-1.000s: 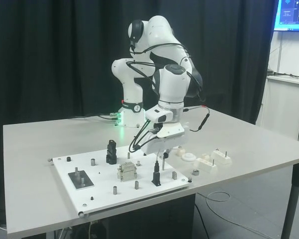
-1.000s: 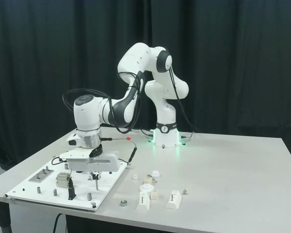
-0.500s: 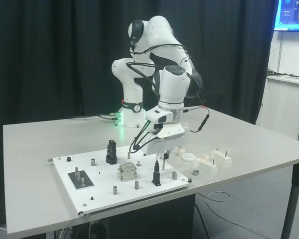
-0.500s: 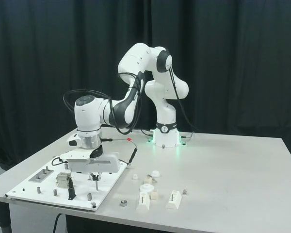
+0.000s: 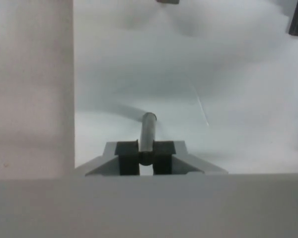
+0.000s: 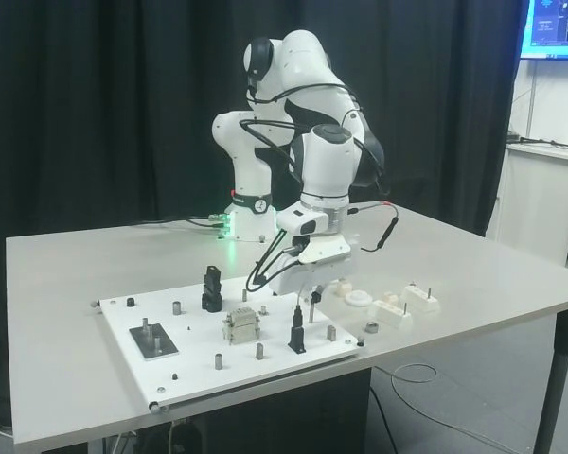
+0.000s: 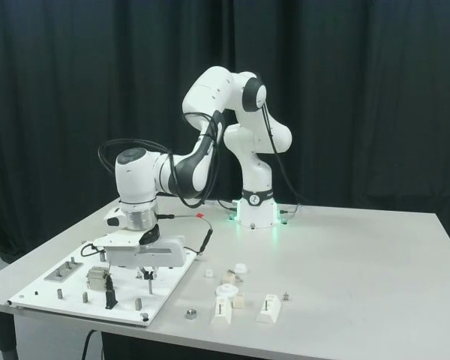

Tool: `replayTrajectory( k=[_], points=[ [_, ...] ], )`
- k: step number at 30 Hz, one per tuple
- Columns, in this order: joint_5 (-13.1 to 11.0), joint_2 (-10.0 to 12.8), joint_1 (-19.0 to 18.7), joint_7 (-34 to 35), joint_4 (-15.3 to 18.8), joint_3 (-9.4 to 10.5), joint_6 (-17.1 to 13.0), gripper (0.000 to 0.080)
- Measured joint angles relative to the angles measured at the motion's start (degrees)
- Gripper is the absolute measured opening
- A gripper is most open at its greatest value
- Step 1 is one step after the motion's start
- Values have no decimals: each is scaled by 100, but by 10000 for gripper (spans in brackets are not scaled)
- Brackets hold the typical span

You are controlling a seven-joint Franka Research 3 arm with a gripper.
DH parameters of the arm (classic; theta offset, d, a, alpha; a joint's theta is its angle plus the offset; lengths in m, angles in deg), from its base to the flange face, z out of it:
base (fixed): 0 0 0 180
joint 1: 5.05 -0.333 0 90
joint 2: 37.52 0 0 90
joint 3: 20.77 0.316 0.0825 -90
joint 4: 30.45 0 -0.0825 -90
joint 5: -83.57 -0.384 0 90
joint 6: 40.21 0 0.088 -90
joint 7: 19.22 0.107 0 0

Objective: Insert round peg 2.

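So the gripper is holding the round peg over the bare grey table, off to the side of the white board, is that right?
Not quite. The gripper does hold the round peg between its fingers, but it hangs over the white board, not over the bare grey table. The wrist view shows white board surface under the peg, and the first room view places the gripper above the board's right part.

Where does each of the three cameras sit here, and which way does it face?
Wrist view: on the arm's wrist, looking down past the fingers at the peg over the white board.
First room view: off the table's board end, facing the arm's base; whole arm shows.
Second room view: off another side, board nearest; whole arm shows.
Both room views share the gripper and white blocks.
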Motion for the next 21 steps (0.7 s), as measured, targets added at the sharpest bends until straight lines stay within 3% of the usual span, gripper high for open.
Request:
replayTrajectory(
  k=[21],
  points=[
    [-27,-8,-8,-49,67,-29,-49,53]
  ],
)
